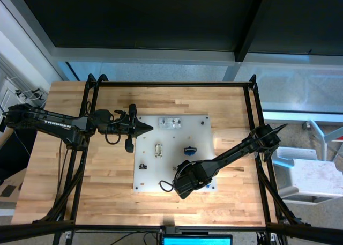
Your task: Unfasten the M12 fastener and place in the container
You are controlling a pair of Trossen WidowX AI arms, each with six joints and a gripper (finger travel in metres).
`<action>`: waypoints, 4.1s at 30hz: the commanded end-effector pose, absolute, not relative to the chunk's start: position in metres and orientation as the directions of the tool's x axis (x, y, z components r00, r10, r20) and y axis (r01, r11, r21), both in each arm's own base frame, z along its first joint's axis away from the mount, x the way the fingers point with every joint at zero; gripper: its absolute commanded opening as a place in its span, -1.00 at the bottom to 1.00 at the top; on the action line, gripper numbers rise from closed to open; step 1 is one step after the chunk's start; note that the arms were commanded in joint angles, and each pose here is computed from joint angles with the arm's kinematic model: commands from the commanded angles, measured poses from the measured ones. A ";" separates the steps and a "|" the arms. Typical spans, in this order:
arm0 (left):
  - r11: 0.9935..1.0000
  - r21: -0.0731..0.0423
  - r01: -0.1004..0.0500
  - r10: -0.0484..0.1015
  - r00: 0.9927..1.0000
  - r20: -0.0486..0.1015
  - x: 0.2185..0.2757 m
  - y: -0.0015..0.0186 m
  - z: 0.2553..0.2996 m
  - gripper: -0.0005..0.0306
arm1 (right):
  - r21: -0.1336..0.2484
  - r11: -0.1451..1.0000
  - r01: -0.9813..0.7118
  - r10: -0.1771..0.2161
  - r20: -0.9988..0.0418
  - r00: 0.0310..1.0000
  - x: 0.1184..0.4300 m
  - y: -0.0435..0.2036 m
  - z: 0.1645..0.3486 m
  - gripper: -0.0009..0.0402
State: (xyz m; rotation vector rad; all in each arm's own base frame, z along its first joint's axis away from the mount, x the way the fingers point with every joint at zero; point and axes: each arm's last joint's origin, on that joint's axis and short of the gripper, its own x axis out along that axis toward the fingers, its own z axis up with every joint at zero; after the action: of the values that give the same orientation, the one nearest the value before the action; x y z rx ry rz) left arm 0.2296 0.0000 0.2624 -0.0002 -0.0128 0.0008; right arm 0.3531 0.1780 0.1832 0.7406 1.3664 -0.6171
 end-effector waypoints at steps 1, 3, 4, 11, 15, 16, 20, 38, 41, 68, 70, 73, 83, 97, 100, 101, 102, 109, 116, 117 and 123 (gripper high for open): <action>1.000 0.000 0.000 0.000 1.000 0.014 0.2296 0.0000 0.2626 -0.96 | 0.109 0.634 0.766 0.031 -0.993 0.116 0.353 0.178 0.183 -0.16; 1.000 0.000 -0.001 0.001 1.000 0.014 0.2296 0.0001 0.2626 -0.96 | 0.109 0.631 0.768 0.031 -0.993 0.116 0.353 0.178 0.183 -0.26; 1.000 0.000 0.000 0.000 1.000 0.014 0.2296 0.0000 0.2626 -0.97 | 0.109 0.631 0.768 0.031 -0.993 0.115 0.353 0.178 0.183 -0.31; 1.000 0.000 0.000 0.000 1.000 0.014 0.2296 0.0000 0.2626 -0.96 | 0.110 0.632 0.767 0.032 -0.993 0.116 0.353 0.178 0.183 -0.57; 1.000 0.000 0.000 0.000 1.000 0.014 0.2296 0.0000 0.2626 -0.97 | 0.109 0.633 0.767 0.032 -0.993 0.115 0.353 0.178 0.183 -0.67; 1.000 0.000 -0.001 0.001 1.000 0.014 0.2296 0.0001 0.2626 -0.96 | 0.110 0.633 0.766 0.033 -0.993 0.116 0.353 0.178 0.184 -0.69; 1.000 0.000 -0.001 0.001 1.000 0.014 0.2296 0.0001 0.2626 -0.96 | 0.111 0.636 0.763 0.034 -0.993 0.117 0.353 0.178 0.184 -0.74; 1.000 0.000 0.000 0.000 1.000 0.014 0.2296 0.0000 0.2626 -0.96 | 0.168 0.664 0.729 0.058 -0.983 0.174 0.335 0.167 0.232 -0.75; 1.000 0.000 0.000 0.000 1.000 0.014 0.2296 0.0000 0.2626 -0.96 | 0.172 0.668 0.724 0.059 -0.982 0.180 0.330 0.163 0.242 -0.75; 1.000 0.000 0.000 0.000 1.000 0.014 0.2296 0.0000 0.2626 -0.96 | 0.120 0.693 0.711 -0.008 -0.985 0.174 0.258 0.079 0.258 -0.75; 1.000 0.000 -0.001 0.001 1.000 0.014 0.2296 0.0001 0.2626 -0.96 | 0.110 0.694 0.712 -0.013 -0.986 0.165 0.249 0.073 0.255 -0.75; 1.000 0.000 0.000 0.000 1.000 0.014 0.2296 0.0000 0.2626 -0.96 | 0.100 0.680 0.726 -0.020 -0.988 0.155 0.235 0.063 0.249 -0.75; 1.000 0.000 0.000 0.000 1.000 0.014 0.2296 0.0000 0.2626 -0.96 | 0.078 0.636 0.768 -0.035 -0.991 0.129 0.193 0.038 0.230 -0.75; 1.000 0.000 -0.001 0.001 1.000 0.014 0.2296 0.0001 0.2626 -0.96 | 0.059 0.660 0.749 -0.043 -0.992 0.116 0.161 0.023 0.214 -0.75; 1.000 0.000 0.000 0.000 1.000 0.014 0.2296 0.0000 0.2626 -0.96 | 0.057 0.676 0.735 -0.044 -0.992 0.117 0.161 0.023 0.213 -0.75; 1.000 0.000 -0.001 0.001 1.000 0.014 0.2296 0.0001 0.2626 -0.97 | 0.057 0.679 0.732 -0.045 -0.992 0.118 0.161 0.023 0.213 -0.75; 1.000 0.000 0.000 0.000 1.000 0.014 0.2296 0.0000 0.2626 -0.96 | 0.055 0.688 0.724 -0.046 -0.992 0.119 0.161 0.023 0.213 -0.75; 1.000 0.000 -0.001 0.001 1.000 0.014 0.2296 0.0001 0.2626 -0.96 | 0.063 0.720 0.691 -0.044 -0.990 0.136 0.163 0.023 0.213 -0.71; 1.000 0.000 -0.001 0.001 1.000 0.014 0.2296 0.0001 0.2626 -0.96 | 0.056 0.728 0.684 -0.058 -0.988 0.143 0.164 0.023 0.213 -0.44; 1.000 0.000 0.000 0.000 1.000 0.014 0.2296 0.0000 0.2626 -0.96 | 0.056 0.728 0.684 -0.058 -0.988 0.143 0.164 0.023 0.213 -0.39; 1.000 0.000 -0.001 0.001 1.000 0.014 0.2296 0.0001 0.2626 -0.96 | 0.057 0.727 0.684 -0.058 -0.988 0.145 0.164 0.023 0.213 -0.11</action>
State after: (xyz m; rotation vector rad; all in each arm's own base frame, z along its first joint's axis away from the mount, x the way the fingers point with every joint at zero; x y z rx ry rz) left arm 0.2296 0.0000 0.2625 -0.0006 -0.0132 0.0008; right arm 0.1641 0.0224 0.2133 0.5763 1.3292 -0.5800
